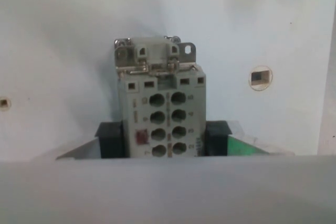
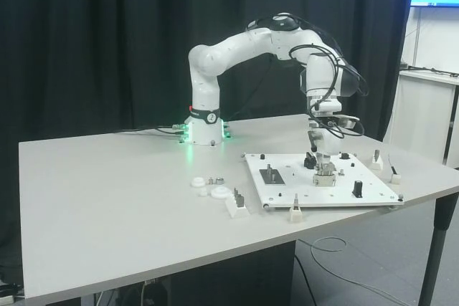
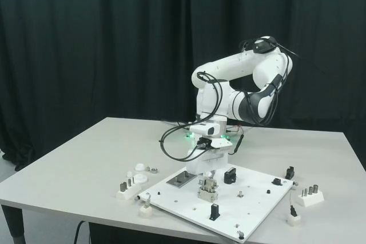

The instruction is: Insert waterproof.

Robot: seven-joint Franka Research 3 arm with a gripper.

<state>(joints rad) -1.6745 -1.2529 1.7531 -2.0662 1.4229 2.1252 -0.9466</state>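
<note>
The white arm (image 3: 240,84) reaches down over the white board (image 3: 229,207) on the grey tabletop (image 3: 86,158), its gripper (image 3: 209,176) directly above the connector (image 3: 208,188), with small parts (image 3: 130,186) lying beside the board.

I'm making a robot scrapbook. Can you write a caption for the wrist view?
Grey multi-pin connector held between the gripper's black fingers above the white board.

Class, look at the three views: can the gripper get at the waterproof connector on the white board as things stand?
Probably yes. The gripper hangs directly over the waterproof connector on the white board, and nothing shows between them.
</note>
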